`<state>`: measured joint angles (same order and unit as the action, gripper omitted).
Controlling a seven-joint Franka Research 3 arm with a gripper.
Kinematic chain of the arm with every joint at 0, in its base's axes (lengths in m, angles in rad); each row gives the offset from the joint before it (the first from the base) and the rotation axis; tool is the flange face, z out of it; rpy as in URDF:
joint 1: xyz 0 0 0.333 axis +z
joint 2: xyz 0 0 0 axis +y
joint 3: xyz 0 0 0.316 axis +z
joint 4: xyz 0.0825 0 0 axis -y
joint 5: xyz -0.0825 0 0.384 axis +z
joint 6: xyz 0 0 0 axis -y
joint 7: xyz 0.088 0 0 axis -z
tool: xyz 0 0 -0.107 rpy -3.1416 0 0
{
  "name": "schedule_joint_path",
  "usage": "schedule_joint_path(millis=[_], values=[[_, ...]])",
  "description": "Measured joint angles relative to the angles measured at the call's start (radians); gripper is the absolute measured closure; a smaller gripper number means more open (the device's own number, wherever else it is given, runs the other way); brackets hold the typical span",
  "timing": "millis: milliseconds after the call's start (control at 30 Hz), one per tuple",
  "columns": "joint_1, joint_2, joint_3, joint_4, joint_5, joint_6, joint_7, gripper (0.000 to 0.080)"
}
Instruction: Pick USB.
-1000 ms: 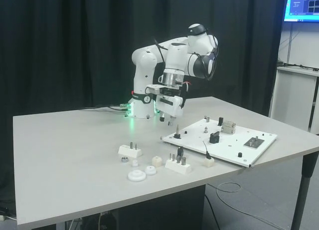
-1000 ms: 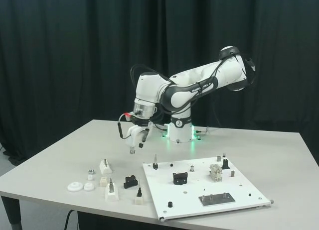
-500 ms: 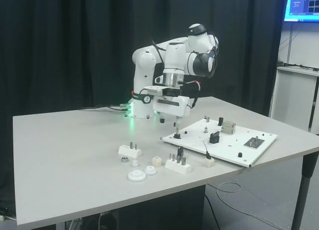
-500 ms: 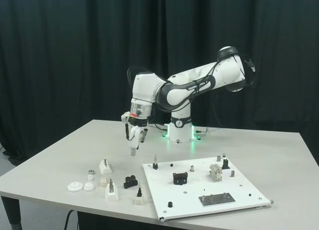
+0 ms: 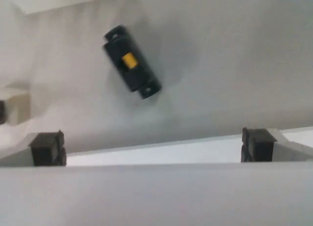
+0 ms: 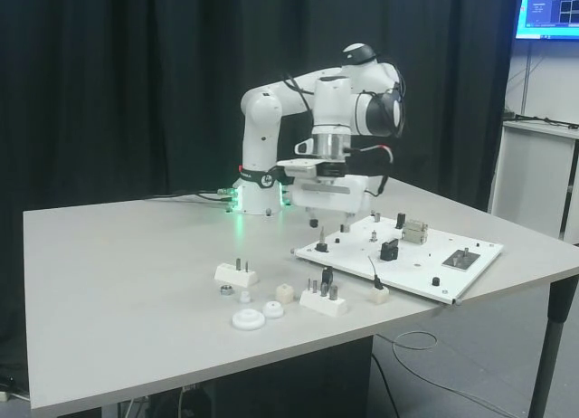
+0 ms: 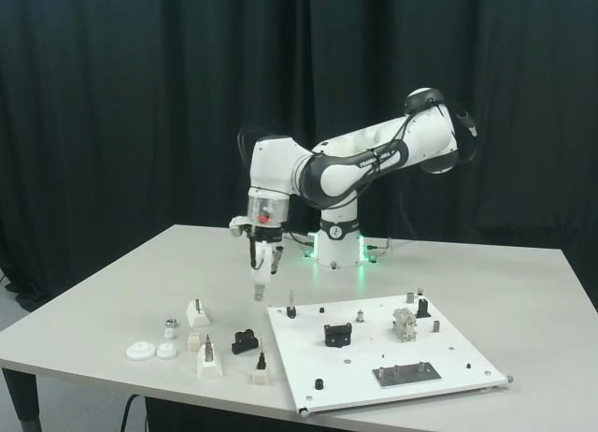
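A black oblong part [image 5: 131, 63] with a small bright insert in its middle, which I take for the USB, lies flat on the grey table. It lies beside the white board's near left edge, as the black part [image 7: 245, 339] and the black part [image 6: 327, 275] in the room views. My gripper [image 5: 152, 146] hangs in the air above the table with the part below it and a little ahead. Its black fingertips [image 5: 47, 148] stand far apart, open, with nothing between them. The gripper [image 7: 259, 287] points straight down, as does the gripper [image 6: 329, 225] in the first room view.
A white board [image 7: 448, 357] with several small fixtures lies to the right of the part. White holders [image 7: 198, 312], a holder with pins [image 7: 207, 362], a white block with a thin cable [image 7: 259, 371] and white gears [image 7: 140, 351] stand nearby. The arm's base [image 7: 338, 250] glows green.
The wrist has swung and turned, so the fingers now point straight down. The gripper has moved closer to the white board's corner. Nothing on the table has moved.
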<state>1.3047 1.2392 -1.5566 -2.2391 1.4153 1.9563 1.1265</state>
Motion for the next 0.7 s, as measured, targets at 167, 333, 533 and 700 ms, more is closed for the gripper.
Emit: schedule_joint_path(millis=[167, 333, 533, 700], values=[[-0.017, 0.001, 0.012, 0.048, 0.0, -0.009, -0.028, 0.0003], [-0.037, 0.006, 0.021, 0.088, -0.003, -0.036, -0.103, 0.0003], [-0.06, 0.018, 0.025, 0.127, -0.019, -0.066, -0.143, 0.0003], [-0.077, 0.021, 0.032, 0.156, -0.033, -0.078, -0.193, 0.0003]])
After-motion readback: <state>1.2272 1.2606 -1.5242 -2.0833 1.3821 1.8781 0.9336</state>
